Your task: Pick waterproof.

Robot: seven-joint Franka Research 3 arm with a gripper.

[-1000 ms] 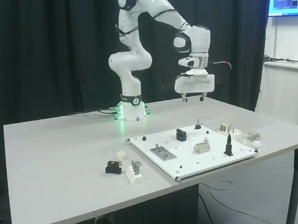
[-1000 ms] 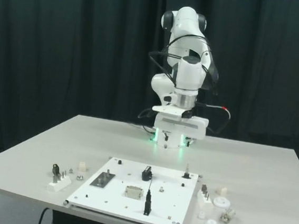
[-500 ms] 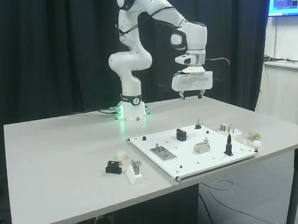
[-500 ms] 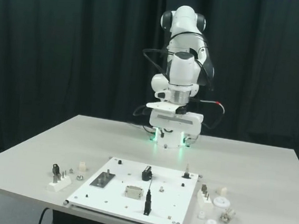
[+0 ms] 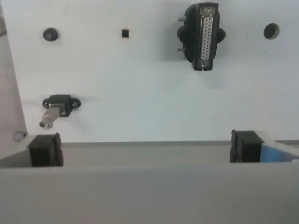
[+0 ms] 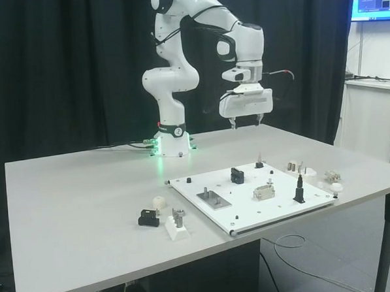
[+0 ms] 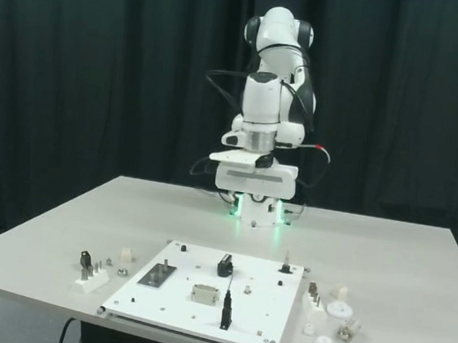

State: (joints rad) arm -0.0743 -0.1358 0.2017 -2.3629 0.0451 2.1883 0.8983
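Grey table (image 6: pixel 73 191), white board (image 6: pixel 247 208) on it. Gripper (image 6: pixel 245 120) hangs high, fingers (image 5: pixel 44 149) spread wide, holding nothing. Waterproof connector (image 6: pixel 258 161) sits well below it, at the board's far edge. Long axis upright, grey pin pointing up from black base.

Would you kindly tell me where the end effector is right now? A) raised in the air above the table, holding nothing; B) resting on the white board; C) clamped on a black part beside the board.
A: both room views show the end effector raised well above the flat white board, with nothing between its fingers.
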